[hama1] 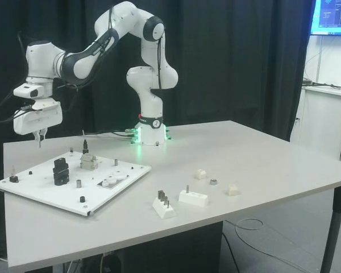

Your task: Insert round peg 1.

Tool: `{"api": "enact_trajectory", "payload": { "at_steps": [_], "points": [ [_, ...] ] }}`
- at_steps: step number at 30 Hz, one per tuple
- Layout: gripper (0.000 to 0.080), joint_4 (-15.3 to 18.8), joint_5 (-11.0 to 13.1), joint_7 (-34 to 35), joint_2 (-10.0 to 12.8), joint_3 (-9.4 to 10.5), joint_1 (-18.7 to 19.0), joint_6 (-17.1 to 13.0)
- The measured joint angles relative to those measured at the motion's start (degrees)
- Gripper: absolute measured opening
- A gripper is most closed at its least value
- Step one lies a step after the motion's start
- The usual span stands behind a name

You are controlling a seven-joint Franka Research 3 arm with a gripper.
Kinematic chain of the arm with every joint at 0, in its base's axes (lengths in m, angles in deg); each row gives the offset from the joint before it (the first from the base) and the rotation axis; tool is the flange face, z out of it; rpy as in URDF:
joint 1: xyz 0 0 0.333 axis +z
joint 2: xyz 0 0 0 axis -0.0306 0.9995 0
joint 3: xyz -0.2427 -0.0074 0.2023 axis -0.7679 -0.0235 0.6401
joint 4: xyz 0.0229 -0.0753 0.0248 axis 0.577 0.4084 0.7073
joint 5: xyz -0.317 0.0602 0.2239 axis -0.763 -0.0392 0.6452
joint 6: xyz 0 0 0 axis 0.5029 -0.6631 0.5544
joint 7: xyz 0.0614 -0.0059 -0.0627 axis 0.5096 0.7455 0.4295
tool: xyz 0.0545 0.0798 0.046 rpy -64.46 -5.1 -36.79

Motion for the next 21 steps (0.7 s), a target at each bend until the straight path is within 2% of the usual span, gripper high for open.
{"api": "enact_trajectory", "payload": {
  "at_steps": [11, 21],
  "points": [
    [0.0017, 3.8, 3.8, -3.7, 0.3, 0.01, -1.7, -3.3],
    [0.0017, 6.3, 5.4, -4.7, 1.0, 0.01, -2.5, -5.0]
  ]
}}
